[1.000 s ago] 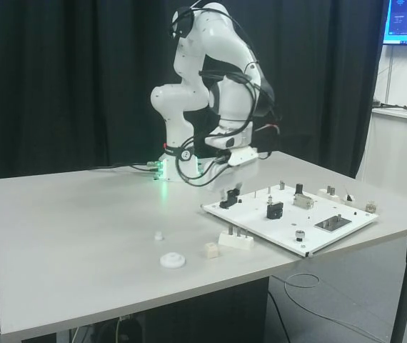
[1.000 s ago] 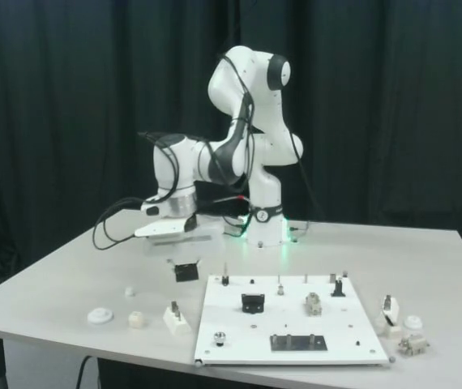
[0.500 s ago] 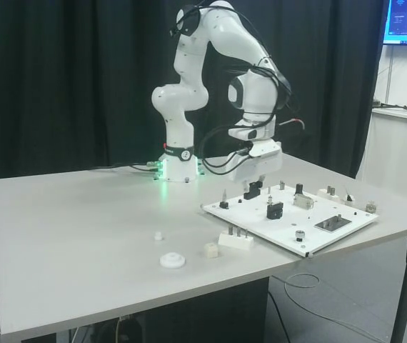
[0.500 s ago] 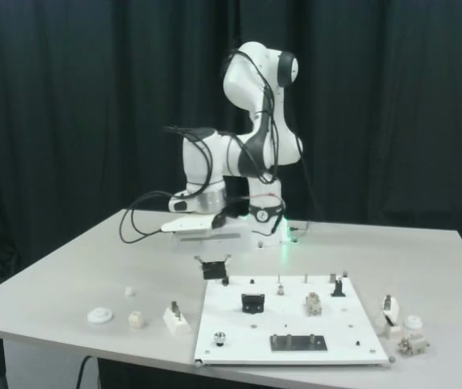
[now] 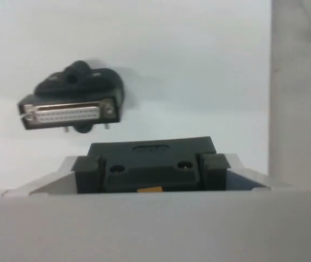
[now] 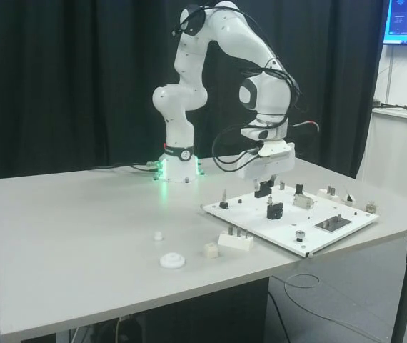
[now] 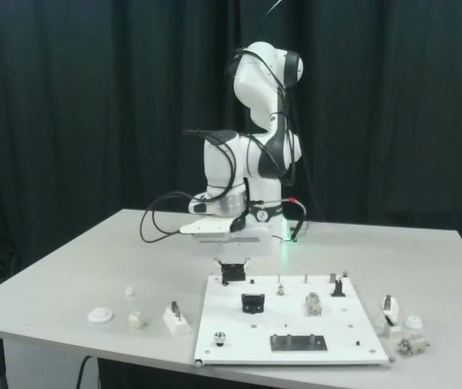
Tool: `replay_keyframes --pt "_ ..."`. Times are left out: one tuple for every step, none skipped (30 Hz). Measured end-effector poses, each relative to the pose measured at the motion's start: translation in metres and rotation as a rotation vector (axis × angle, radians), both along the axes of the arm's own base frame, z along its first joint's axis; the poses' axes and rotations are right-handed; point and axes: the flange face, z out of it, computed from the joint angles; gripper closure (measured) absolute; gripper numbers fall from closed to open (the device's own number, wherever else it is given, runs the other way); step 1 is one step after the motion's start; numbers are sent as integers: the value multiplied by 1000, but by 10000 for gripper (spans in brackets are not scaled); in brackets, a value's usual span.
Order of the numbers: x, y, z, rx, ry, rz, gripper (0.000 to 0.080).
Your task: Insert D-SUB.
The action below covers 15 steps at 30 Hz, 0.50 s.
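While the white arm's two-finger gripper (image 5: pixel 150 172) hangs above the white rectangular board (image 7: pixel 292 332), its fingers are clamped on a black plastic D-SUB plug (image 5: pixel 151 166), gripped across its body with the mating face pointing down. Just beyond it, on the board, sits the black D-SUB socket (image 5: pixel 71 109), its pale grey pin face showing in the wrist view, and the plug is clearly not over it yet — apart, offset to one side. From the room views the carried plug (image 7: pixel 232 272) hovers near the board's rear corner, with the socket (image 7: pixel 253 302) nearer the board's middle.

Now the risks, as I judge them. That connector shape only goes in one way; if the plug comes down turned or tilted against the socket's long axis, the shells will jam on the rim rather than seat. A sideways miss would land the plug on the socket's edge or on the small upright posts (image 7: pixel 280 286) nearby. Pressing down while misaligned could bend pins, twist the plug in the fingers, or shove the board across the grey table (image 6: pixel 82 221).
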Motion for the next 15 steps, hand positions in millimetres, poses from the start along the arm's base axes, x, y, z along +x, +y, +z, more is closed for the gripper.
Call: replay_keyframes --pt "0 2 0 -1 1 -7 420" --pt "-1 5 0 -2 2 -14 420" --pt "-1 7 -1 -3 3 -23 420" --pt "-1 9 -1 -4 3 -33 420" --pt "-1 11 -1 -5 4 -43 420" --pt "-2 13 -1 -6 5 -52 420" --pt "-2 15 -1 -7 6 -59 420" --pt "-2 17 -1 -8 6 -63 420" --pt "-2 19 -2 -8 6 -65 420" --pt "-2 21 -2 -9 6 -65 420" --pt "-2 23 -2 -9 5 -62 420" --pt "-2 25 -2 -8 4 -59 420" --pt "-2 27 -2 -8 3 -56 420" --pt "-2 28 -2 -8 2 -53 420" --pt "-3 30 -2 -8 1 -50 420"
